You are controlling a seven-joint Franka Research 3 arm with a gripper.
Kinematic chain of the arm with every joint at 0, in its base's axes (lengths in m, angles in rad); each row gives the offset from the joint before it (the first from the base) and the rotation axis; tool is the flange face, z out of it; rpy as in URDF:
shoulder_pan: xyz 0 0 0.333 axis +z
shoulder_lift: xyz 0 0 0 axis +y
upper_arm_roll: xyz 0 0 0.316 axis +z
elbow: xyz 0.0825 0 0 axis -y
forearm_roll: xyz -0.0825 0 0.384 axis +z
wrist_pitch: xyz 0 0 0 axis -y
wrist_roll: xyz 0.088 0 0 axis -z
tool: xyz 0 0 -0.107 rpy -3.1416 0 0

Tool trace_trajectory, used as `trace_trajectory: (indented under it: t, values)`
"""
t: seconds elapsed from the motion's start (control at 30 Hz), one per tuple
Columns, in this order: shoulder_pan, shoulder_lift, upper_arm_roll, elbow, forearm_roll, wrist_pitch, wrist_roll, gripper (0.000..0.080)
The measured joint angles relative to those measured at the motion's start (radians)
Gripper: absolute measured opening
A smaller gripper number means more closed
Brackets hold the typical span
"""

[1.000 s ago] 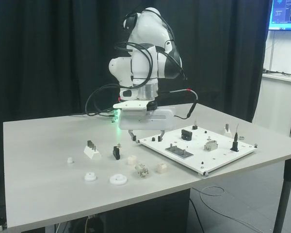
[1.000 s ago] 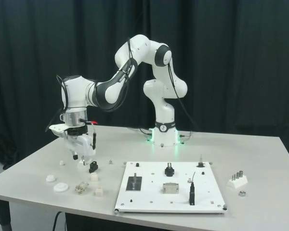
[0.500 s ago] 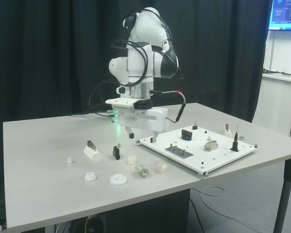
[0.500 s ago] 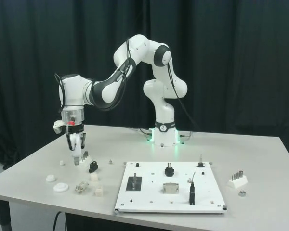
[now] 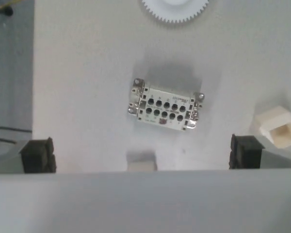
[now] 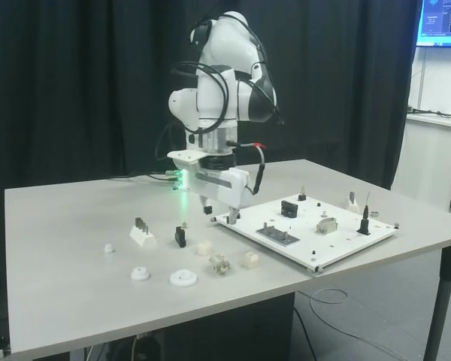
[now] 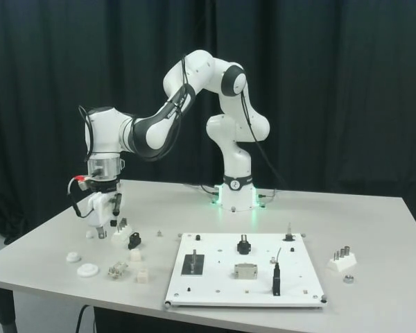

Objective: Pick waterproof.

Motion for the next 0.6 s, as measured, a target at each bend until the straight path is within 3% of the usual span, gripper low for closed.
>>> trace_trajectory:
  t: [0.6]
  values:
    - [0.010,0.048,0.000,0.000,-0.003,0.048,0.178,0.0800]
